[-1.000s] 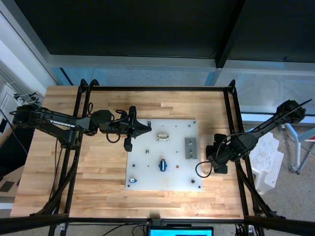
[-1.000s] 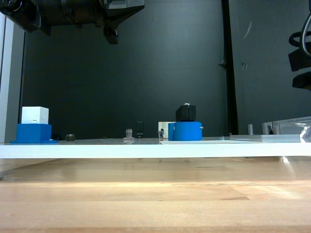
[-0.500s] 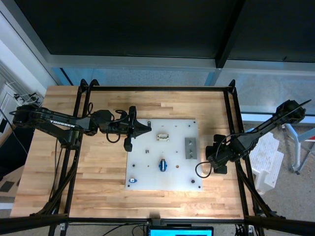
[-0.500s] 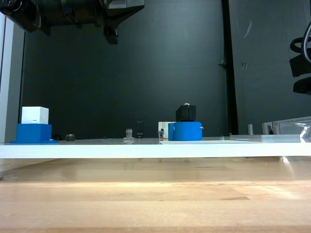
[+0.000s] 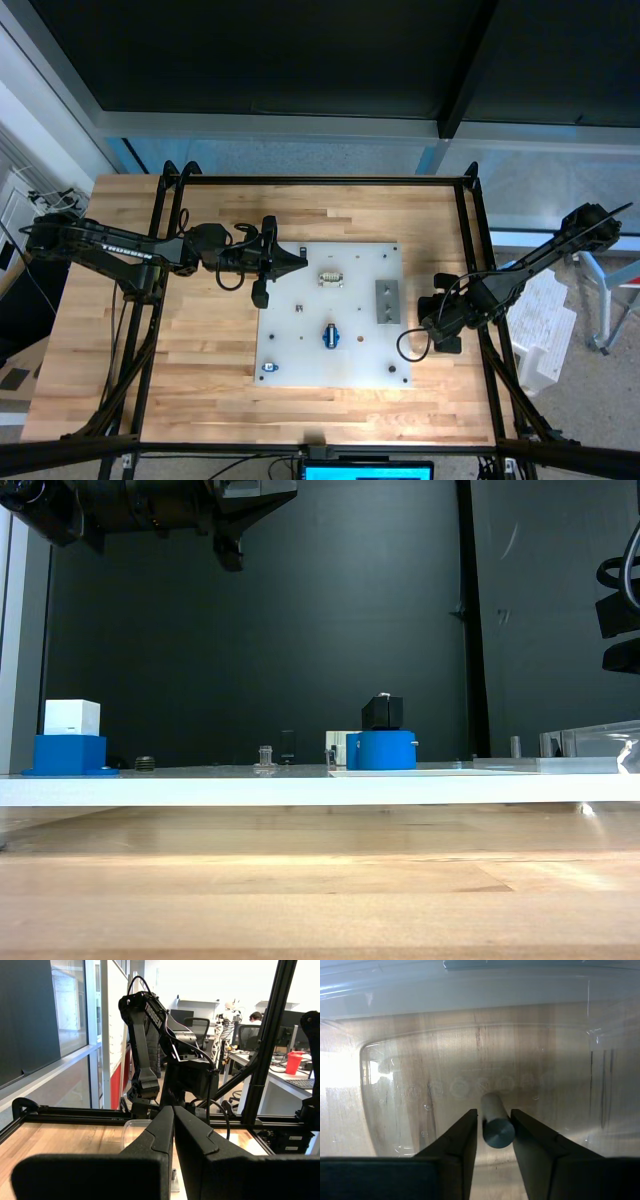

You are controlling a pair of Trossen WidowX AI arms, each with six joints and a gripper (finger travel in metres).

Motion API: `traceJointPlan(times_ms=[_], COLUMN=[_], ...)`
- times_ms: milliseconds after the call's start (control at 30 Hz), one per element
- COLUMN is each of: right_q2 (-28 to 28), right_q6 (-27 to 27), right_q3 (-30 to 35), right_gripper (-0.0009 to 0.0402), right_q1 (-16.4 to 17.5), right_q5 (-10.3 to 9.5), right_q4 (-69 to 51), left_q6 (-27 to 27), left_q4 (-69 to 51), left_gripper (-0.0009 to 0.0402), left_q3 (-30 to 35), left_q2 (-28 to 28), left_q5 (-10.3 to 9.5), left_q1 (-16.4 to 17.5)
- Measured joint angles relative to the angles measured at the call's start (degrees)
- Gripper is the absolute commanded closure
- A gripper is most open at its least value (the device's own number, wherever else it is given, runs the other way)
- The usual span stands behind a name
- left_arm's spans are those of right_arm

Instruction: Pick the 16mm cylinder and install on the taskboard

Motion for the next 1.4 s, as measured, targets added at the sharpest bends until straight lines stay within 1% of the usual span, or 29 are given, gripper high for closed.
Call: traceJointPlan(times_ms=[233, 300, 400, 567, 700, 1000, 1267, 1400], right_q2=[0.0, -0.2, -0.8, -2.3, -3.1, -3.1, -2.8, -0.8], right_q6=[0.0, 0.0, 0.0, 0.0, 0.0, 0.0, -0.1, -1.7], right_q3=[0.0, 0.0, 0.9, 4.7, 8.8, 18.8, 19.5, 19.5], right_gripper=[0.0386, 0.0395, 0.0388, 0.0386, 0.0386, 0.0387, 0.0387, 0.0387], right_q1=[0.0, 0.0, 0.0, 0.0, 0.0, 0.0, -0.1, -1.3], right_q5=[0.09, 0.0, -0.39, -0.37, -0.37, -0.33, -0.33, -0.33], right_q4=[0.0, 0.0, -1.3, -6.1, -10.4, -18.8, -19.3, -16.0], left_q6=[0.0, 0.0, 0.0, 0.0, 0.0, 0.0, 0.0, 0.0], left_q4=[0.0, 0.0, 0.0, 0.0, 0.0, 0.0, 0.0, 0.0], left_gripper=[0.0393, 0.0393, 0.0393, 0.0393, 0.0393, 0.0393, 0.0393, 0.0393], left_q3=[0.0, 0.0, 0.0, 0.0, 0.0, 0.0, 0.0, 0.0], left_q2=[0.0, 0.0, 0.0, 0.0, 0.0, 0.0, 0.0, 0.0], left_q5=[-0.02, -0.02, -0.02, -0.02, -0.02, -0.02, -0.02, 0.0], left_q1=[0.0, 0.0, 0.0, 0.0, 0.0, 0.0, 0.0, 0.0])
